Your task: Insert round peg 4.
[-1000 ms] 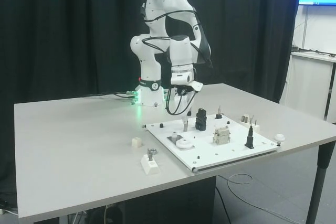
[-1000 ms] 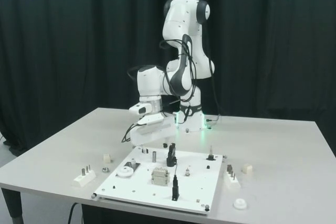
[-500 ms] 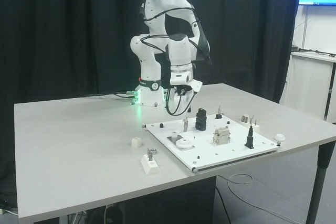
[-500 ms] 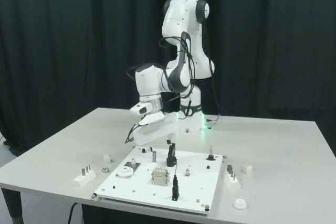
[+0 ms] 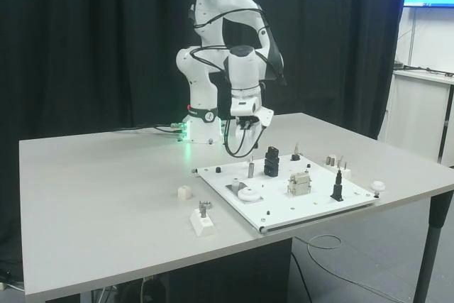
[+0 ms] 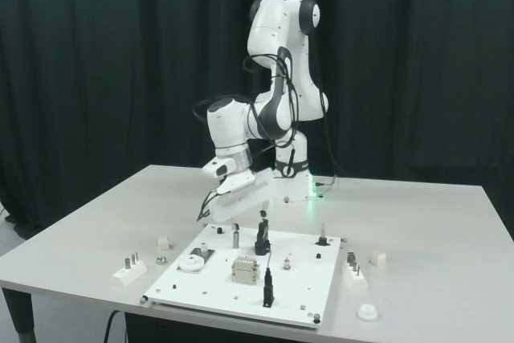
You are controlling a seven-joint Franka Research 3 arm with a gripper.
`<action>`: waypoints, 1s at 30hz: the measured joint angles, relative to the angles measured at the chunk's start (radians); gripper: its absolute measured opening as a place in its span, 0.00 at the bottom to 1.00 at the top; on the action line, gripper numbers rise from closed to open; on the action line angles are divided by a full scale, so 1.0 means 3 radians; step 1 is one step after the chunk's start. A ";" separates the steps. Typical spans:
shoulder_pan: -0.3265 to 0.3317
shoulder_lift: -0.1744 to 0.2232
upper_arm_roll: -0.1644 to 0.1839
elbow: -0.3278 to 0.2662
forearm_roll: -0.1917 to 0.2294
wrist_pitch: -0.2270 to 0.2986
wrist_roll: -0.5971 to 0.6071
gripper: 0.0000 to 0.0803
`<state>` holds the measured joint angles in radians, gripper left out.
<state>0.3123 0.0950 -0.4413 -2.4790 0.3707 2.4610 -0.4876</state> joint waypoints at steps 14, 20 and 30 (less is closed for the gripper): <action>0.0024 -0.0111 0.0006 -0.0014 -0.0182 -0.0146 0.0185 1.00; 0.0040 -0.0114 0.0006 -0.0014 -0.0199 -0.0146 0.0213 1.00; 0.0042 -0.0110 0.0006 -0.0018 -0.0205 -0.0120 0.0215 1.00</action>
